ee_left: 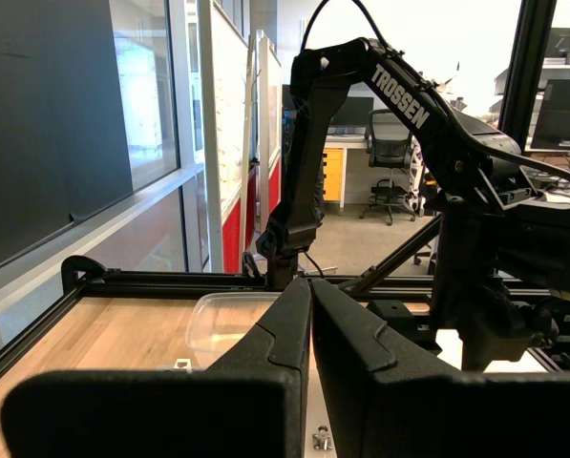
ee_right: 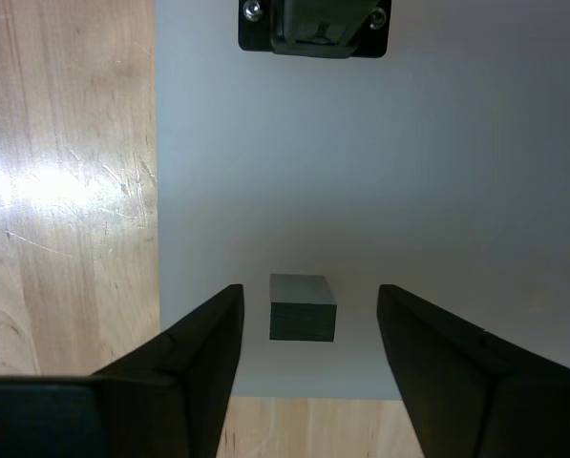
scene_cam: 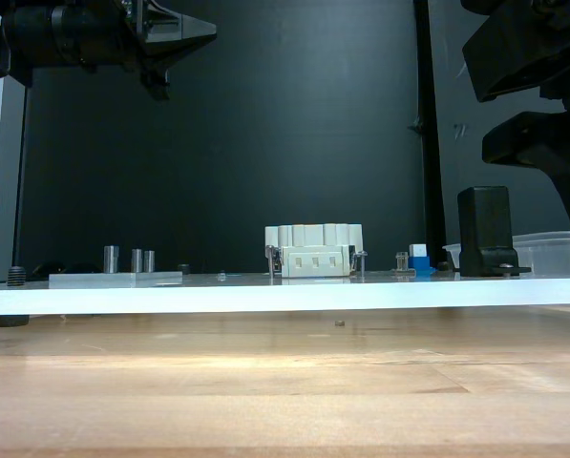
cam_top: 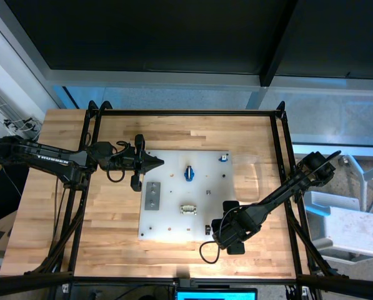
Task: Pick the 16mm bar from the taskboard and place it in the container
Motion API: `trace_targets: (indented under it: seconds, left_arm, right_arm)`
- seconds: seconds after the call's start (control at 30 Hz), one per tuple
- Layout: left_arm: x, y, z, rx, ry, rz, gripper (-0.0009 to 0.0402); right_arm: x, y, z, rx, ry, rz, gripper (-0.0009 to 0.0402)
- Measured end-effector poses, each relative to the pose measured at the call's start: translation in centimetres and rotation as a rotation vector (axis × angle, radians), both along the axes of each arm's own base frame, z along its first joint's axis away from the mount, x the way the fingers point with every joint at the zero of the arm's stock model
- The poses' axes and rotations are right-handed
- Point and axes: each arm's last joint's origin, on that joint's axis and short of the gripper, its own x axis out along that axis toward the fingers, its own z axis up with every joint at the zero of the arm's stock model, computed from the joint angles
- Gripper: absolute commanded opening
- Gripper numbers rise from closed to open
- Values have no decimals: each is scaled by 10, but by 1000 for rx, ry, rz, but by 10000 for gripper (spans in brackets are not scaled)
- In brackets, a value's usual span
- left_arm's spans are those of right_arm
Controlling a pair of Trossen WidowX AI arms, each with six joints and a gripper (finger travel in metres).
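The white taskboard [cam_top: 174, 219] lies mid-table. Three short metal bars stand in its grey holed block [cam_top: 153, 195]; the widest bar [scene_cam: 111, 259] is at the left of the row, and I cannot tell which is the 16mm bar. My left gripper [cam_top: 156, 162] hovers shut and holding nothing over the board's far left part, well above it [scene_cam: 197, 32]. Over the board's near right corner, my right gripper [cam_top: 216, 230] stands open, its fingers either side of a small dark grey block [ee_right: 303, 307]. The clear container [cam_top: 255, 175] sits on the wood right of the board [ee_left: 222, 324].
A blue knob [cam_top: 188, 173], a white connector [scene_cam: 313, 250] and a black fitting [scene_cam: 485, 231] stand on the board. A black frame rail [cam_top: 186, 113] runs round the table. Bare wood lies in front of the board.
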Motion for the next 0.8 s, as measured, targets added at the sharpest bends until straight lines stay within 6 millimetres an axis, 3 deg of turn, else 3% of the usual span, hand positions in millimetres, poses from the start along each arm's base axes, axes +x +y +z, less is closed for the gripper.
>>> trace_targets:
  seconds: [0.5, 0.8]
  left_arm:
    - [0, 0, 0, 0, 0, 0, 0]
    - [0, 0, 0, 0, 0, 0, 0]
  right_arm:
    - [1, 1, 0, 10, -6, -1, 27]
    - [1, 0, 2, 12, -12, -1, 2]
